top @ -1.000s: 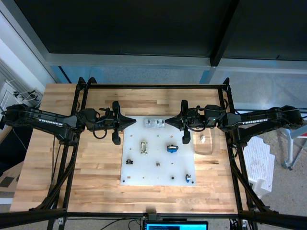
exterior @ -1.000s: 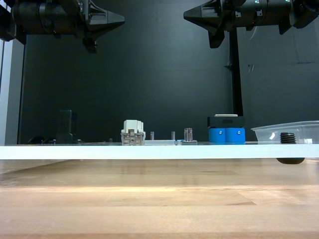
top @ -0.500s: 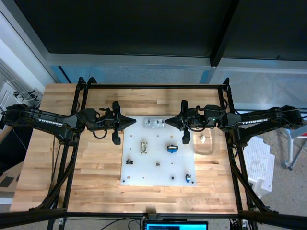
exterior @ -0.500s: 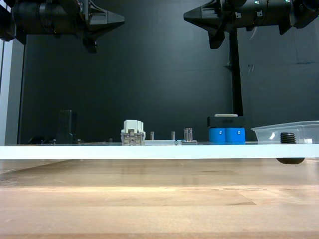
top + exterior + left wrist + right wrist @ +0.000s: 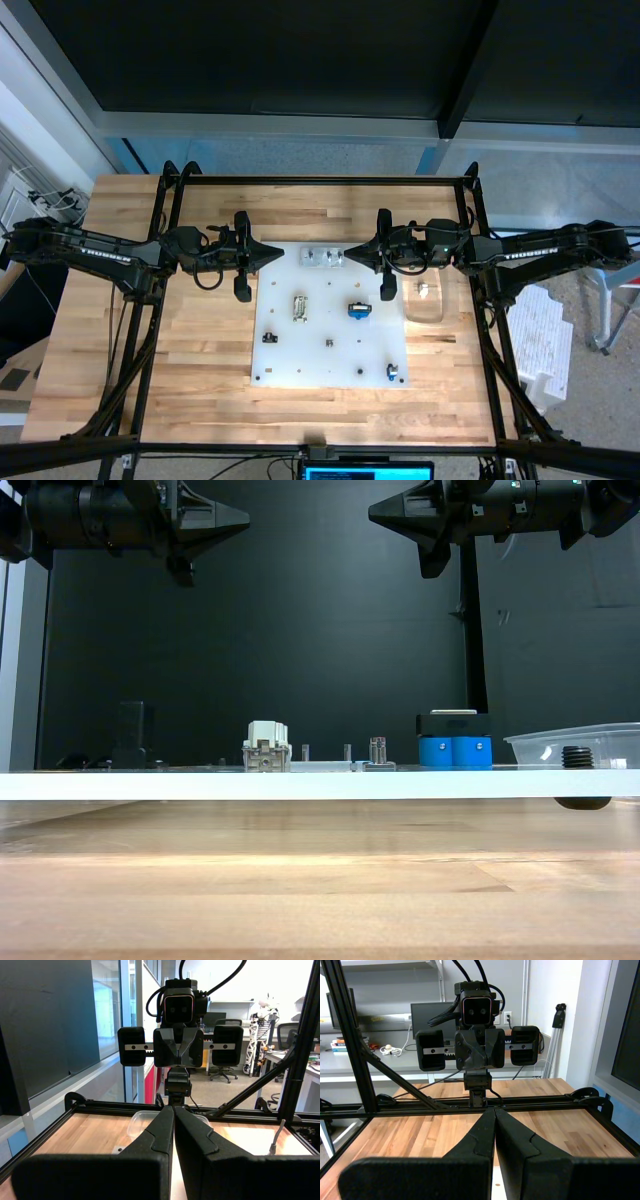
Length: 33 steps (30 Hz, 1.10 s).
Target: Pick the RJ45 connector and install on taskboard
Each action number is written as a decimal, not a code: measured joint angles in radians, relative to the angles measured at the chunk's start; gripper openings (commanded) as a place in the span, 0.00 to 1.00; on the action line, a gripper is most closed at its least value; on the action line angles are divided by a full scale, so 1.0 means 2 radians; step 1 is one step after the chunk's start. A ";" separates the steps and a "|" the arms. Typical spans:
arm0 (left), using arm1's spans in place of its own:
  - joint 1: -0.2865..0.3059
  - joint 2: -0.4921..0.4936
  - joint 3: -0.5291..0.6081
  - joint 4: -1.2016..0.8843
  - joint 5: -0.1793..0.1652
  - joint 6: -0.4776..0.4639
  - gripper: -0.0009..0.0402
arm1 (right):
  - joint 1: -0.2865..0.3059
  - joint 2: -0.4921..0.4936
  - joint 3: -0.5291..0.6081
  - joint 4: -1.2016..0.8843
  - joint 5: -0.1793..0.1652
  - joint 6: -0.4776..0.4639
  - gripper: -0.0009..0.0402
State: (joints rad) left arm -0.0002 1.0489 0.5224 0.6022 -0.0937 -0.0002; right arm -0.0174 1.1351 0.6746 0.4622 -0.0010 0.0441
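Whether the connector lies in the clear tray (image 5: 425,300) or the blue jack (image 5: 392,375) is too small to tell. The low view's top edge crops the left claw (image 5: 245,520) and right claw (image 5: 372,513), high over the board (image 5: 150,783).

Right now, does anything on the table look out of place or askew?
Nothing stands out: the left gripper and the right gripper hang shut, holding nothing, high over the white board's far end.
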 measured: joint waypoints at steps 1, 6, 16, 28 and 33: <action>0.000 0.000 0.000 0.000 0.000 0.000 0.02 | 0.000 0.000 0.000 0.000 0.000 0.000 0.02; 0.000 0.000 0.000 0.000 0.000 0.000 0.02 | 0.000 0.000 0.000 0.001 0.000 0.000 0.02; 0.000 0.000 0.000 0.000 0.000 0.000 0.02 | 0.000 0.000 0.000 0.007 0.000 0.001 0.02; 0.000 0.000 0.000 0.000 0.000 0.000 0.02 | 0.000 0.000 0.000 0.015 0.004 0.001 0.02; 0.000 0.000 0.000 0.000 0.000 0.000 0.02 | 0.000 0.000 0.000 0.012 0.004 0.001 0.02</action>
State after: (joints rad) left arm -0.0002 1.0489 0.5228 0.6022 -0.0937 -0.0002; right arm -0.0174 1.1347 0.6746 0.4862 0.0078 0.0452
